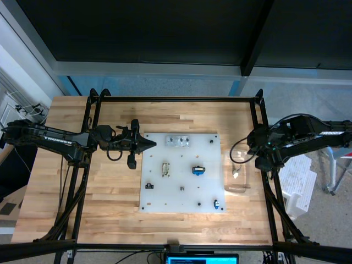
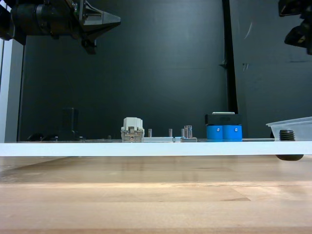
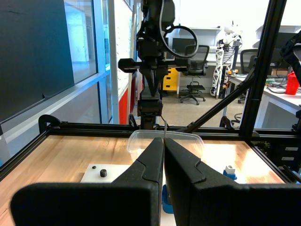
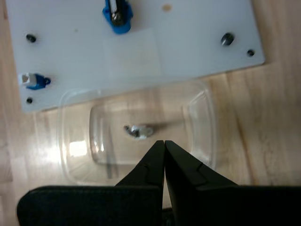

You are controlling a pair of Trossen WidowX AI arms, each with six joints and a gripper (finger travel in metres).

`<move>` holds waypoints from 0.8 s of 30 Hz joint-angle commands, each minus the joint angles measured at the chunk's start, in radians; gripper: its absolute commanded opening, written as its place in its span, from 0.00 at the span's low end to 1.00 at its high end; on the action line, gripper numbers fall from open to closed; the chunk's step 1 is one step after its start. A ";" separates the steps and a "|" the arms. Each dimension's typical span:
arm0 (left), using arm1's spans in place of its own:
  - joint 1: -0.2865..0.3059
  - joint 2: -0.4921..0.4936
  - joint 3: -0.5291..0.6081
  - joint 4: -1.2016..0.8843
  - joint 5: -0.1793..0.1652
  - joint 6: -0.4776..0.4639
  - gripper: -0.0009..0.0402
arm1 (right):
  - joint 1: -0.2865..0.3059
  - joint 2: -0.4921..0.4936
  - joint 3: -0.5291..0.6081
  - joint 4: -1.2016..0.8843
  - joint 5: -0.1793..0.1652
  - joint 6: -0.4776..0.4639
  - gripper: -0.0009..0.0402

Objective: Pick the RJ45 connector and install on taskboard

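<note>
The RJ45 connector (image 4: 138, 130), small with a clear and silver look, lies inside a clear plastic tray (image 4: 202, 117) on the wood to the right of the taskboard (image 1: 165, 192). In the high view the connector (image 1: 236, 173) shows as a pale speck in that tray (image 1: 242, 187). My right gripper (image 4: 164, 142) hangs shut above the tray, its tips just short of the connector and not touching it. Holding nothing, my left gripper (image 1: 149, 144) is shut and hovers high over the taskboard's left edge, pointing right.
The taskboard (image 4: 164, 47) carries blue fittings (image 1: 198, 170), a beige one (image 1: 165, 169), a silver block (image 1: 180, 142) and small black studs. A black frame (image 1: 176, 99) rings the wooden table. In the low view the left gripper (image 2: 114, 20) sits well above the board (image 2: 146, 147).
</note>
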 commanded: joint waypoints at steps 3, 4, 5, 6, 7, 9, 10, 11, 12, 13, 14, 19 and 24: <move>0.000 0.000 0.000 0.000 0.000 0.000 0.02 | 0.054 0.003 -0.003 -0.016 0.000 0.048 0.02; 0.000 0.000 0.000 0.000 0.000 0.000 0.02 | 0.056 0.006 -0.003 -0.016 0.000 0.047 0.02; 0.000 0.000 0.000 0.000 0.000 0.000 0.02 | 0.057 0.009 -0.003 -0.016 0.000 0.045 0.03; 0.000 0.000 0.000 0.000 0.000 0.000 0.02 | 0.058 0.013 -0.003 -0.016 0.000 0.044 0.03; 0.000 0.000 0.000 0.000 0.000 0.000 0.02 | 0.058 0.019 -0.004 -0.017 0.000 0.042 0.04; 0.000 0.000 0.000 0.000 0.000 0.000 0.02 | 0.061 0.029 -0.008 -0.016 0.000 0.029 0.07; 0.000 0.000 0.000 0.000 0.000 0.000 0.02 | 0.062 0.037 -0.013 -0.016 0.000 0.024 0.09; 0.000 0.000 0.000 0.000 0.000 0.000 0.02 | 0.063 0.042 -0.020 -0.016 0.000 0.018 0.11; 0.000 0.000 0.000 0.000 0.000 0.000 0.02 | 0.066 0.046 -0.028 -0.015 0.000 0.018 0.13; 0.000 0.000 0.000 0.000 0.000 0.000 0.02 | 0.070 0.047 -0.039 -0.015 -0.001 0.022 0.16; 0.000 0.000 0.000 0.000 0.000 0.000 0.02 | 0.075 0.047 -0.050 -0.014 0.000 0.026 0.18; 0.000 0.000 0.000 0.000 0.000 0.000 0.02 | 0.082 0.049 -0.106 0.018 0.000 0.029 0.32; 0.000 0.000 0.000 0.000 0.000 0.000 0.02 | 0.089 0.062 -0.174 0.079 0.003 0.053 0.44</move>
